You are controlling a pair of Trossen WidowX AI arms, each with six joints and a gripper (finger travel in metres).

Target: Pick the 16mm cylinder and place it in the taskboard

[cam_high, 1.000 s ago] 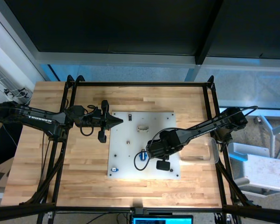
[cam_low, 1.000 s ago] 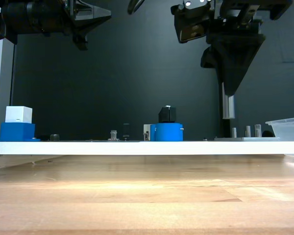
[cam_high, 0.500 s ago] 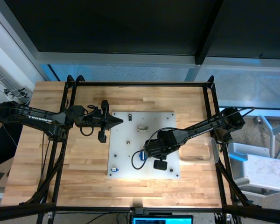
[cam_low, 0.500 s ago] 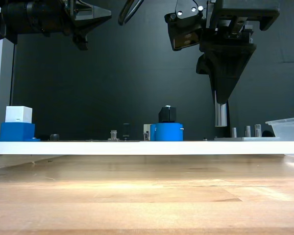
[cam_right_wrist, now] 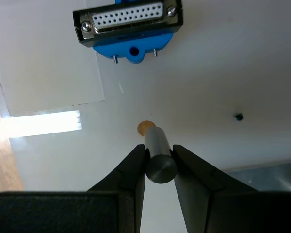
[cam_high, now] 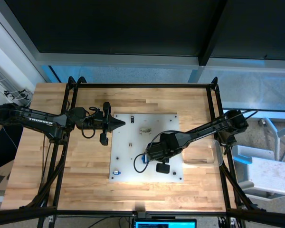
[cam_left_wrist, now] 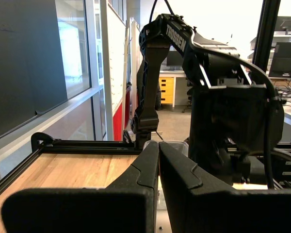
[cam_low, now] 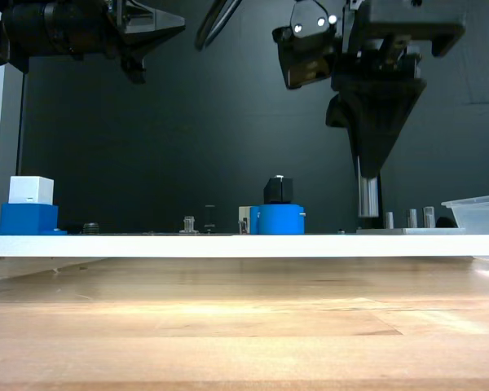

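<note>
**Right gripper holds the peg upright just above its hole in the board**

The right gripper (cam_low: 367, 163) points straight down over the near half of the taskboard (cam_high: 166, 128). Its two fingers are clamped on the 16mm cylinder (cam_low: 367, 197), a short dull-grey metal peg. The peg's long axis is vertical, in line with the fingers. Its upper part is pinched between them and its lower part sticks out below.

In the low view, the peg's lower end hangs close above the white plate and does not appear to touch it.

In the right wrist view, looking down along the peg, a small brass-coloured hole (cam_right_wrist: 145, 127) shows just past the peg's far end. The hole is partly covered by the peg and sits slightly to one side of it. The peg therefore looks almost centred over the hole, but not exactly. The remaining move is probably a small sideways correction and then a straight descent. A blue connector (cam_right_wrist: 131, 48) sits on the plate nearby, apart from the peg.

The left gripper (cam_high: 118, 122) has its fingers pressed together and holds nothing. It hangs high over the board's left edge, well apart from the peg, so the right arm is clearly the nearer one.
</note>
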